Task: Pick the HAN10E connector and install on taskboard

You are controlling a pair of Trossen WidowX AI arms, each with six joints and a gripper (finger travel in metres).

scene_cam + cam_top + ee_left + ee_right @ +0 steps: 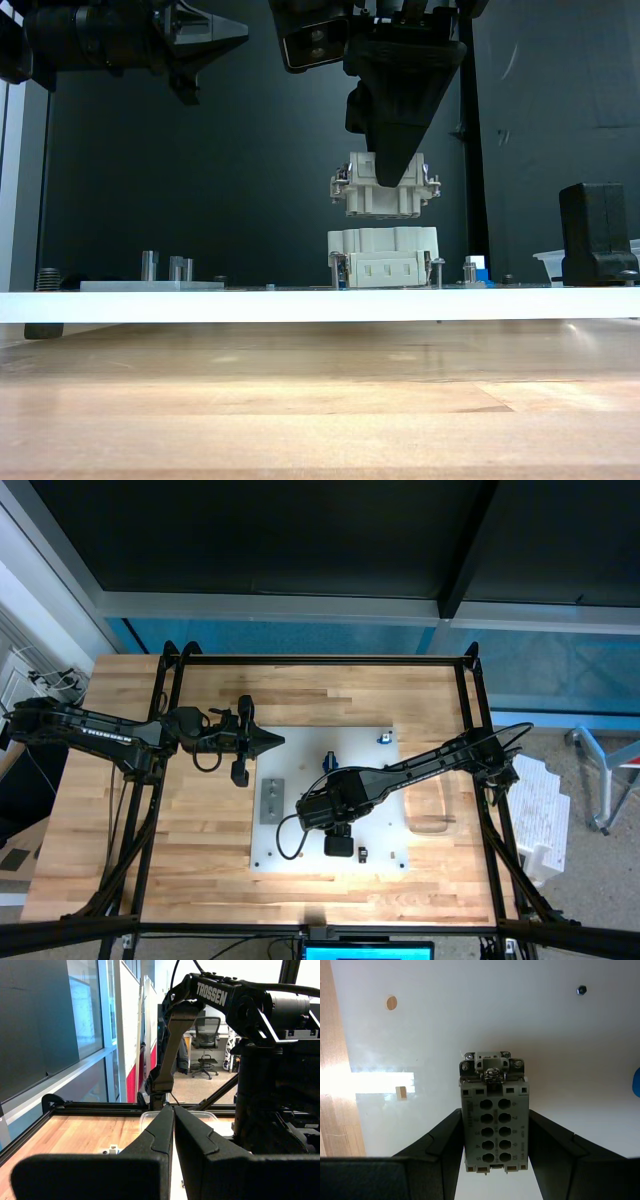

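My right gripper [388,175] is shut on the HAN10E connector [385,190], a pale block with two rows of pin holes [492,1130]. The connector hangs a small gap above the beige flanged socket [385,258] mounted on the white taskboard [200,305], roughly in line with it. From above, the right gripper [338,842] is over the near middle of the taskboard [300,750] and hides the connector. My left gripper [270,741] is shut and empty, raised at the board's far left edge, its fingers [165,1130] pressed together.
A grey metal block [272,800] stands on the board's left part, with blue pieces [328,763] behind the gripper. A black block [597,235] rises at the right. A clear plastic tray [435,805] lies right of the board. Black frame rails [320,661] surround the table.
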